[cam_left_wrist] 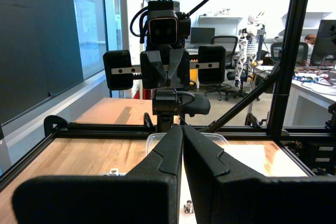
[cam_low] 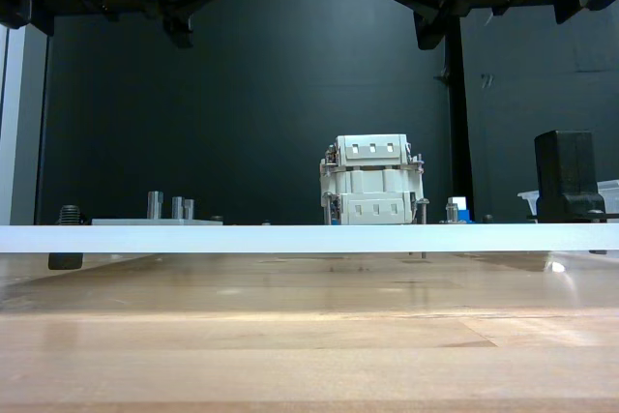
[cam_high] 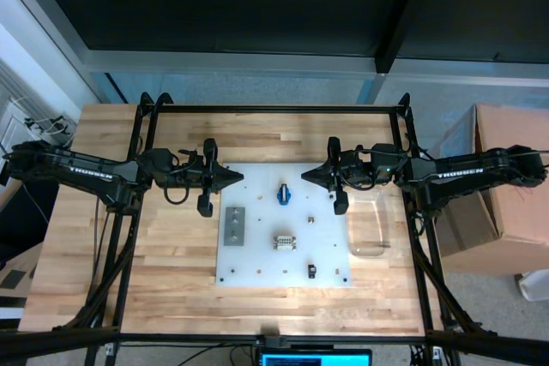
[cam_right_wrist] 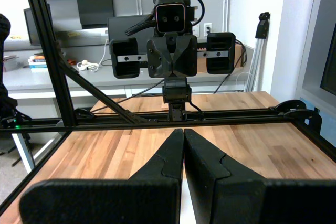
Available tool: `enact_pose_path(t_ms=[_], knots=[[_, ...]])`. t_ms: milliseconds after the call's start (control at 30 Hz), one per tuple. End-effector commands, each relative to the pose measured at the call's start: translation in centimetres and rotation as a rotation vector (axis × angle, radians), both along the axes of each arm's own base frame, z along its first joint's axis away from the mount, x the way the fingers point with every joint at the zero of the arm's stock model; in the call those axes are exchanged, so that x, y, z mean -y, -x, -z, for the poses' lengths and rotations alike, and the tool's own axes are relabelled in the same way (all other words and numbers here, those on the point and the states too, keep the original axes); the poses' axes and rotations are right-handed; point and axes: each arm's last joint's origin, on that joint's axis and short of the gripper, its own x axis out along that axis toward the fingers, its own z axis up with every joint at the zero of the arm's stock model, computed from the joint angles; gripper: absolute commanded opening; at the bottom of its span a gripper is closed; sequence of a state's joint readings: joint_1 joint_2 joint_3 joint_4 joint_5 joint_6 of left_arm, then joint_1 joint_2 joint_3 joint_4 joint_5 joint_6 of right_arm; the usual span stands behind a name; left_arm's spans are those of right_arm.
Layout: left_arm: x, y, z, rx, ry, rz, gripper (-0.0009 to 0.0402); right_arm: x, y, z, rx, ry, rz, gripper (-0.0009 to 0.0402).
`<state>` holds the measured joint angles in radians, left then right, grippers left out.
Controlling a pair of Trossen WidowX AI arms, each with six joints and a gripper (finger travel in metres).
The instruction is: Remove the HAN10E connector from the taskboard and place in the container
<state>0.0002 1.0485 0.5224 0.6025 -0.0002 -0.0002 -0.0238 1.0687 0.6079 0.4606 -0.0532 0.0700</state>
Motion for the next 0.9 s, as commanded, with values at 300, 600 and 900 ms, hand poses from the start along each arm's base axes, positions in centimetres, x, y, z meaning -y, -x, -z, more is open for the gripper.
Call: enact_pose_path(t_ms=[300,600,900], knots=[[0.0,0.0,0.0,0.000,0.000,0.000,0.0000,0.0,0.0,0.0,0.001,0.000,0.000,0.0000],[0.0,0.0,0.0,0.000,0.000,0.000,0.0000,0.0,-0.2,-0.4,-0.049,0.000,0.011,0.0000],[0.0,0.0,0.0,0.000,0.000,0.000,0.0000,-0.9,-1.1,-3.7,-0.406,-0.001,-0.030,0.0000]])
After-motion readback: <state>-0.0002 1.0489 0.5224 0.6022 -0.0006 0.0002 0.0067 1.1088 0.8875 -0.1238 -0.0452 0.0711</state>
